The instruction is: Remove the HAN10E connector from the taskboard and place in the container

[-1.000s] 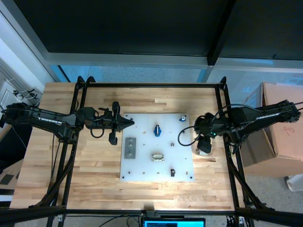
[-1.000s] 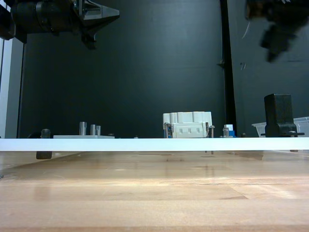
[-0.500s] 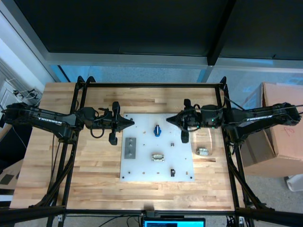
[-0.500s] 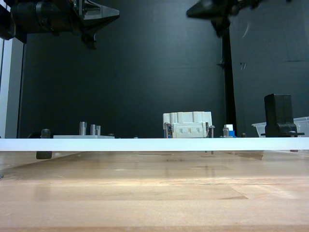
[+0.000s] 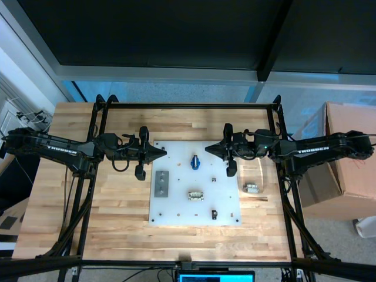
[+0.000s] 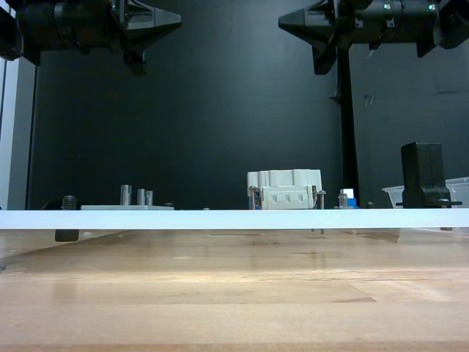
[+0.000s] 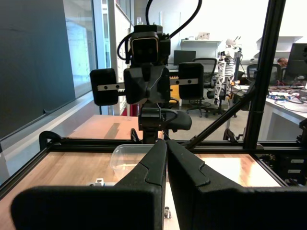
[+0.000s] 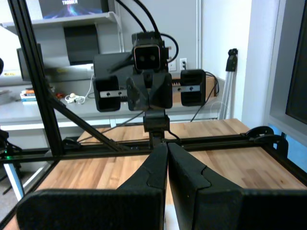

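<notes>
The connector (image 5: 251,188) lies in the clear box (image 5: 262,176) beside the board (image 5: 176,205)
We see it lying free inside the box, just off the right edge of the white board. The left gripper (image 5: 163,151) hangs high over the far left corner of the board, its fingers pressed together on nothing. The right gripper (image 5: 208,148) hangs high over the far right part of the board, also pressed together and empty. A beige socket (image 5: 195,195) sits on the board
</notes>
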Robot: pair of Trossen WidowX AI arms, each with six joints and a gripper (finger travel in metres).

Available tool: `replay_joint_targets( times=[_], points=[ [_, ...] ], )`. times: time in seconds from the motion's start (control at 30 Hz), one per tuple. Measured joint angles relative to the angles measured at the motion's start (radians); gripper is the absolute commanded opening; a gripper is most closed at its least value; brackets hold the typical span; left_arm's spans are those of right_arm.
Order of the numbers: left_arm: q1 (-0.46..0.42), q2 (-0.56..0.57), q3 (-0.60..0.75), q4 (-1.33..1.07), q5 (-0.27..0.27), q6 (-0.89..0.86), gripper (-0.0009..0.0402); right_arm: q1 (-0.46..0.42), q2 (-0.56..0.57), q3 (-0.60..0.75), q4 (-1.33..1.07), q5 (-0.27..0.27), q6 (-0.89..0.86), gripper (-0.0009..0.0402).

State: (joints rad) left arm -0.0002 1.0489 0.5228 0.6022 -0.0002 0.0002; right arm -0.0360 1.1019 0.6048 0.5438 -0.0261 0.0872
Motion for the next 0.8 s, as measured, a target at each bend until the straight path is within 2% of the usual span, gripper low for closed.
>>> replay_joint_targets(
  times=[0.23, 0.8],
  points=[
    [0.000, 0.000, 0.000, 0.000, 0.000, 0.000, 0.0000, -0.002, 0.032, -0.001, 0.003, 0.002, -0.004, 0.0000],
    [0.000, 0.000, 0.000, 0.000, 0.000, 0.000, 0.0000, -0.001, 0.030, 0.004, -0.001, -0.002, 0.004, 0.0000]
  ],
)
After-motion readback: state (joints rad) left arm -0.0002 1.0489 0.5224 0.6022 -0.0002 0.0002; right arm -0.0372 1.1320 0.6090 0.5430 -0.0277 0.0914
